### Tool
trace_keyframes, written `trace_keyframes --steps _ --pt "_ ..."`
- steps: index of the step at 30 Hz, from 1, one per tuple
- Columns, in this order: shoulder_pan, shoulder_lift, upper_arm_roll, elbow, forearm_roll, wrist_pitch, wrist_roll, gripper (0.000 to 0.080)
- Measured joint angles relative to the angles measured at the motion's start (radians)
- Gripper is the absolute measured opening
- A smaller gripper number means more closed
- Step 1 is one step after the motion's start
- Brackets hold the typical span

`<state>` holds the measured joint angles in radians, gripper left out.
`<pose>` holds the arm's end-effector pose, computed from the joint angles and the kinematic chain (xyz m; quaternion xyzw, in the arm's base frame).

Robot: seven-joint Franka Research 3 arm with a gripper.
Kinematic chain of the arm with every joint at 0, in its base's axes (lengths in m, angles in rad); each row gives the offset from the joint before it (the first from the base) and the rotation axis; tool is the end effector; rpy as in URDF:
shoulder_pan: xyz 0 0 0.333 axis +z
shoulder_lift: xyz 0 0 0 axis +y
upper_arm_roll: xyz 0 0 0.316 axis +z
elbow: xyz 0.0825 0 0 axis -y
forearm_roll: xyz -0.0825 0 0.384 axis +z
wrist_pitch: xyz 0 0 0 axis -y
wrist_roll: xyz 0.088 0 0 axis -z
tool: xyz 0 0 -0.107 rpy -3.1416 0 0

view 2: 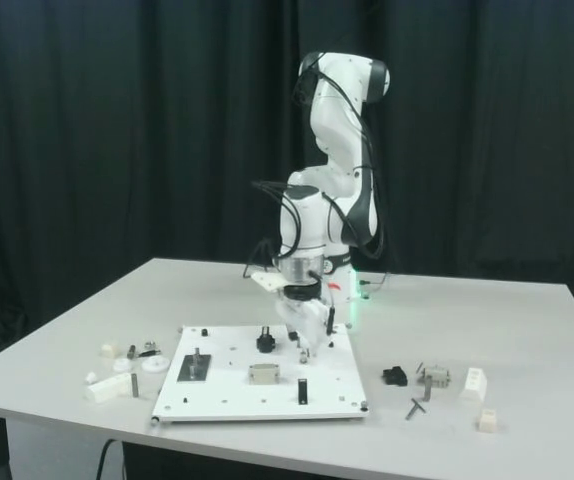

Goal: Remove BNC.

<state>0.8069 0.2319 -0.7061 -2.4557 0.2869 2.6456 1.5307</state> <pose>0.4838 0.0322 0.2299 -0.6725 0.7399 -0.0144 0.0076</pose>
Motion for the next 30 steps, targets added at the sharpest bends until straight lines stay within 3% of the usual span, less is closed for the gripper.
trace_keyframes --steps 20,30 --pt "-0.006 0.042 0.022 -0.002 -0.001 0.035 0.0 0.08" --pt "-0.033 0.05 0.049 -0.002 -0.001 0.043 0.0 0.08"
